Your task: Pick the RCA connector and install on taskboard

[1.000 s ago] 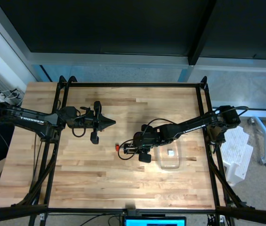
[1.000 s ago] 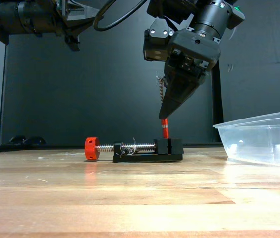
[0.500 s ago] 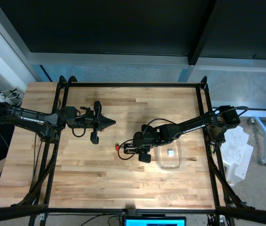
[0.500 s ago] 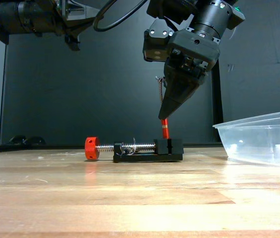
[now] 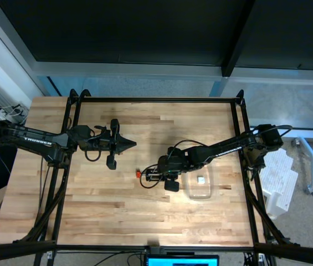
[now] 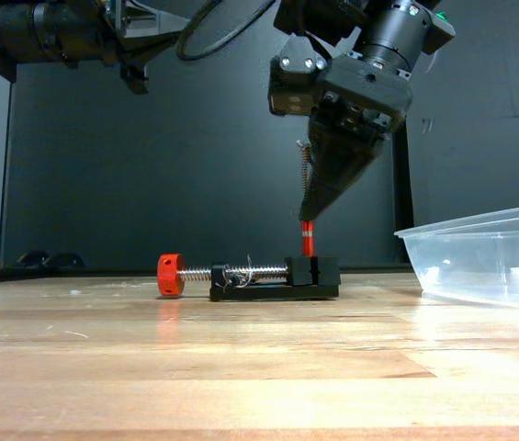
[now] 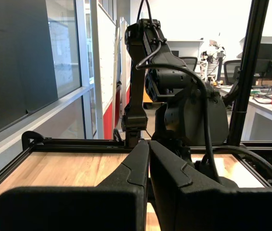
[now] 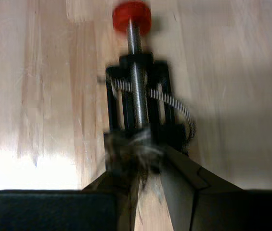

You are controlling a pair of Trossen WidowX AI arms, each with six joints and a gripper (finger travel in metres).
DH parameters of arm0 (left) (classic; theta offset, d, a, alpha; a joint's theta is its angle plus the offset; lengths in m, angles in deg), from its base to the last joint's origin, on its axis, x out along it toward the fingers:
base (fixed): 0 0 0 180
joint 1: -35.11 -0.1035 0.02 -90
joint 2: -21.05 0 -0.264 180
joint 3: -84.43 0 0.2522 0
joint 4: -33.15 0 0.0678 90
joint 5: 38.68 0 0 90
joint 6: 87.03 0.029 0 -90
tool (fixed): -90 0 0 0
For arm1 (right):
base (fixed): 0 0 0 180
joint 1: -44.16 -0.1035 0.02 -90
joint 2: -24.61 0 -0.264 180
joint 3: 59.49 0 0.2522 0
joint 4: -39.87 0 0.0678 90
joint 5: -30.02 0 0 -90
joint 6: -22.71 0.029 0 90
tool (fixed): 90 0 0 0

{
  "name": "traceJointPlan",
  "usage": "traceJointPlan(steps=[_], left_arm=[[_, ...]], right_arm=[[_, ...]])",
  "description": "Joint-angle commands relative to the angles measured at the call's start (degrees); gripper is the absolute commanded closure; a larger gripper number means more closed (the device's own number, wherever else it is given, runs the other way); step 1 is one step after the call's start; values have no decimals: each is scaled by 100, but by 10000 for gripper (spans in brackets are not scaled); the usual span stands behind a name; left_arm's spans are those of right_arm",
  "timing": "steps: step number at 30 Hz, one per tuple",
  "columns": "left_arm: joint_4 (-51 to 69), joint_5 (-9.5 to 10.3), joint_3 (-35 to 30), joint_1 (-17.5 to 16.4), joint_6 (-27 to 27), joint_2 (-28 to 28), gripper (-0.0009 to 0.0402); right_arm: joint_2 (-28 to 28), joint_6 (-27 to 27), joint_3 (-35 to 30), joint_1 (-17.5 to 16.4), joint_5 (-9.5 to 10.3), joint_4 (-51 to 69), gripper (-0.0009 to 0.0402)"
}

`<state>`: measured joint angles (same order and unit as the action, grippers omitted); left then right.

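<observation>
Fingertips (image 8: 179,173) of my right gripper (image 6: 307,214) pinch what seems to be the RCA connector (image 8: 135,147), upright over the taskboard (image 6: 273,278) end farthest from its red knob (image 6: 169,274). My left gripper (image 5: 131,144) hangs well apart above the table (image 5: 117,210), fingers pressed together.

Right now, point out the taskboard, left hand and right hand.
taskboard (image 6: 321,274), low view, black block.
left hand (image 5: 133,144), high view, closed fingertips, parked away from taskboard.
right hand (image 6: 306,215), low view, pointed tip just above taskboard.
</observation>
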<state>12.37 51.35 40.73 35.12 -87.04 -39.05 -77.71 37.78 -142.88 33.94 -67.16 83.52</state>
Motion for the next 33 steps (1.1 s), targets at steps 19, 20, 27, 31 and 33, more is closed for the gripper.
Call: traceJointPlan(steps=[19, 20, 27, 31, 33], left_arm=[[-2, 0, -2, -2, 2, 0, 393], [-2, 0, -2, 0, 2, 0, 393], [0, 0, -2, -2, 2, 0, 393], [0, 0, -2, 0, 2, 0, 393], [-2, 0, -2, -2, 2, -2, 393]], right_arm=[[649, -17, -111, 0, -28, 616, 230], [675, -20, -111, -2, -28, 632, 231], [813, -66, -103, -7, -26, 634, 239], [1049, -107, -17, -4, -28, 586, 248], [1237, -164, 31, -4, -31, 557, 253]])
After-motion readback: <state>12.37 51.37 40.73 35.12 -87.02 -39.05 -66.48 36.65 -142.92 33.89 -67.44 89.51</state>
